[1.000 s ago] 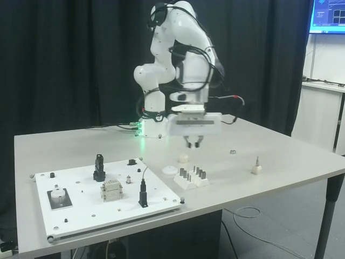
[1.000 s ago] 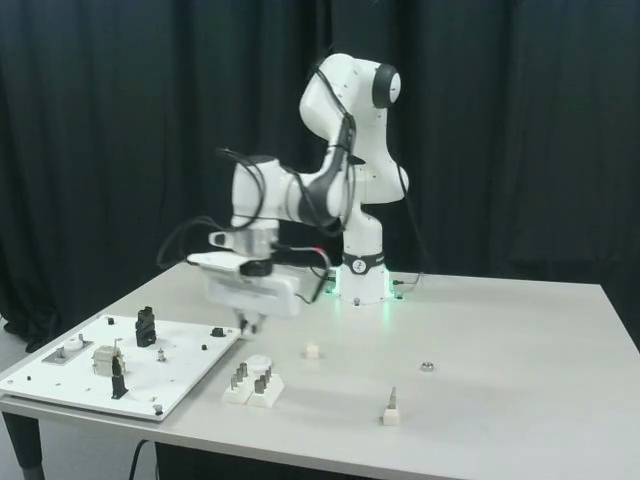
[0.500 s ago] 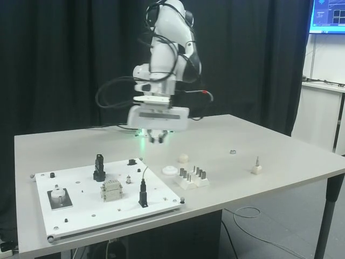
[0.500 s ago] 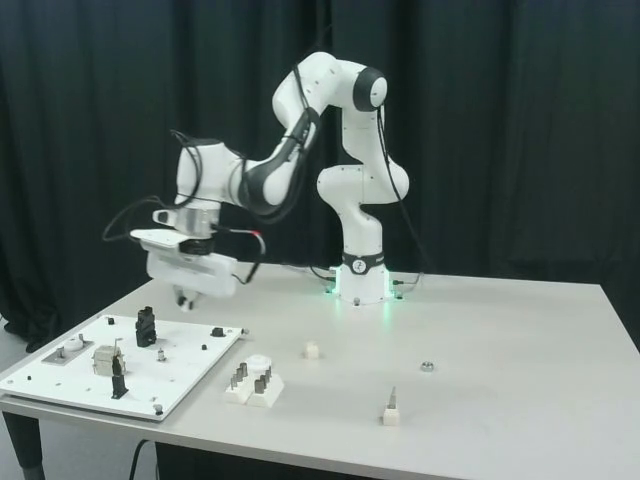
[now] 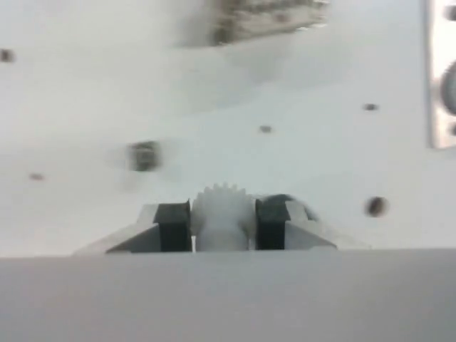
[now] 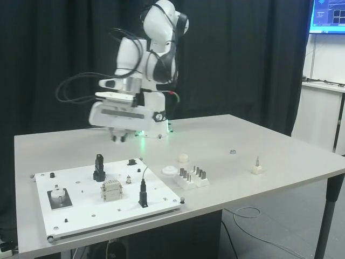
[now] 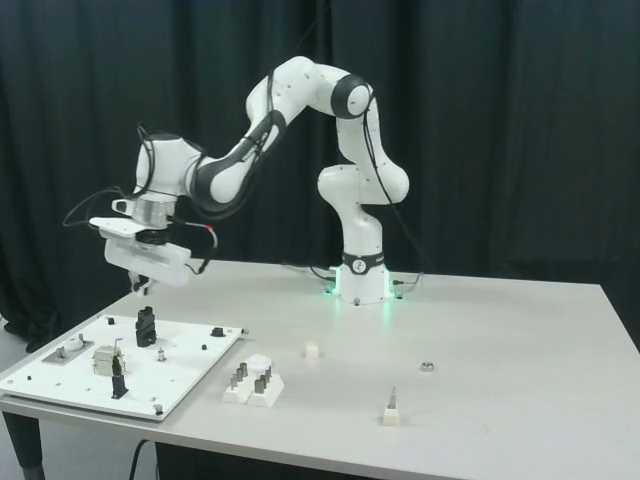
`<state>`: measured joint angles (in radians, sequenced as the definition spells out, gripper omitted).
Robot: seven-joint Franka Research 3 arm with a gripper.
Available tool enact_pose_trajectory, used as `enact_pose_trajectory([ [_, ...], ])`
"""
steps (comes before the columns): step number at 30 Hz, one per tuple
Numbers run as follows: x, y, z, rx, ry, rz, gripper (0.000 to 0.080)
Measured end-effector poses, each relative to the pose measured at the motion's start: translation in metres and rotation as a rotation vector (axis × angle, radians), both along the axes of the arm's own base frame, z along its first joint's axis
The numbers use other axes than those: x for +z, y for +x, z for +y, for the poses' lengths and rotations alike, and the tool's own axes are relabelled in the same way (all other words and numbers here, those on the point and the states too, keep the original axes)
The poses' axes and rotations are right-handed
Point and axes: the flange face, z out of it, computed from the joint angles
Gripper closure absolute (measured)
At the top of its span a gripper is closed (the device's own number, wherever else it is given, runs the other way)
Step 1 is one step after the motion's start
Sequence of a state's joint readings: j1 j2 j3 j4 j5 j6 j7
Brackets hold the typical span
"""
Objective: Insert small gear.
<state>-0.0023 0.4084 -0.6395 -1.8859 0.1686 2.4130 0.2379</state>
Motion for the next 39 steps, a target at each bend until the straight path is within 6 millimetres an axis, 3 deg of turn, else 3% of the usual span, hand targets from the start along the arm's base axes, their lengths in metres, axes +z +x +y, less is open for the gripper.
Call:
enact_pose_trajectory([
  [21, 0.007, -0.035, -0.124, 0.051, -0.059, 0.01, 0.0613],
  [39, -0.027, -0.035, -0.194, 0.071, -0.006, 0.031, 0.0613],
])
